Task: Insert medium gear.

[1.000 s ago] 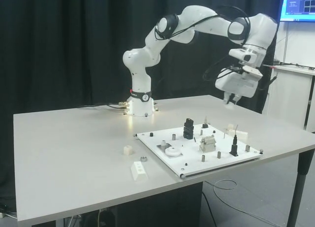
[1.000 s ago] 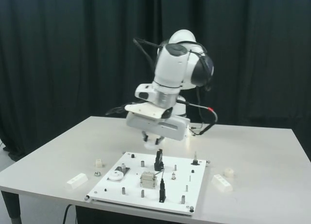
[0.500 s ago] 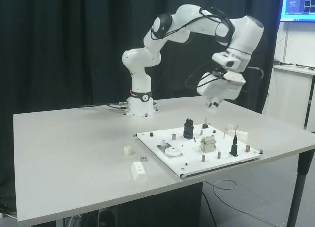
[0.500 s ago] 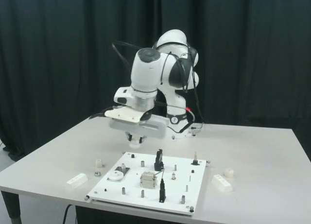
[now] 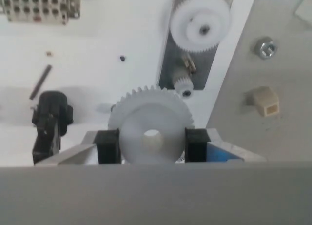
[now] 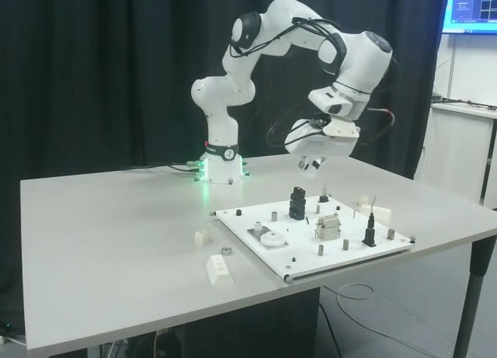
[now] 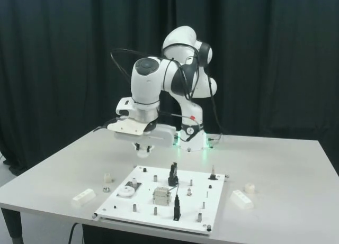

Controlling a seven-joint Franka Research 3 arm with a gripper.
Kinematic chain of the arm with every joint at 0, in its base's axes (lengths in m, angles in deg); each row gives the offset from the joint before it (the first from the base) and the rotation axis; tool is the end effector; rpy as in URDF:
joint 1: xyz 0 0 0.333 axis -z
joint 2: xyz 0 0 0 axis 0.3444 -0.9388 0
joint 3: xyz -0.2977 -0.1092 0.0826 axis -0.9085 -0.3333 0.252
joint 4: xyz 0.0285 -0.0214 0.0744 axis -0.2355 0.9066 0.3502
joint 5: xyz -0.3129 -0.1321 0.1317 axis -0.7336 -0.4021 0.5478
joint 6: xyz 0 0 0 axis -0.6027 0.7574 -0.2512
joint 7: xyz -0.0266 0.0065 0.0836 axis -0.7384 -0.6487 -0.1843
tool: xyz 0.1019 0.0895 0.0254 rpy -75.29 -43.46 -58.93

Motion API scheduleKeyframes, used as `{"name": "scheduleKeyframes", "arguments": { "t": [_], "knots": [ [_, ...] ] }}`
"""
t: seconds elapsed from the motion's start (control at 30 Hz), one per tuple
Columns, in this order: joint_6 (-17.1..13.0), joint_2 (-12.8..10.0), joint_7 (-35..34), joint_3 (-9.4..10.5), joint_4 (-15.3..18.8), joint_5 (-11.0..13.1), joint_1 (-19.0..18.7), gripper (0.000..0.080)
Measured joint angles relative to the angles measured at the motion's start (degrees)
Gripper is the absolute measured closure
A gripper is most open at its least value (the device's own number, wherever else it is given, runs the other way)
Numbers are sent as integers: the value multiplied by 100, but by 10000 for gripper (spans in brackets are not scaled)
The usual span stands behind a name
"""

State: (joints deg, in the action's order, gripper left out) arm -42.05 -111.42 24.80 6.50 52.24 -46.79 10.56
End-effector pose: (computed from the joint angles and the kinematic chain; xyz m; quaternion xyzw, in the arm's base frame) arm 0.6538 -0.0338 0.3673 0.9224 -0.3259 -0.1342 0.1580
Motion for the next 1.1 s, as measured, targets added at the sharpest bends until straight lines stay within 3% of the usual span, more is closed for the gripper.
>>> {"name": "scheduleKeyframes", "arguments": {
  "t": [0.27, 0.47, 0.87, 1.1],
  "knots": [
    [-607, 491, 0, 102, 760, -57, 93, 519],
    [-1152, 708, 0, 89, 1169, -121, 161, 519],
    [-1685, 785, 362, 87, 1515, -246, 500, 520],
    [-1868, 791, 827, 87, 1659, -52, 695, 520]
  ]
}}
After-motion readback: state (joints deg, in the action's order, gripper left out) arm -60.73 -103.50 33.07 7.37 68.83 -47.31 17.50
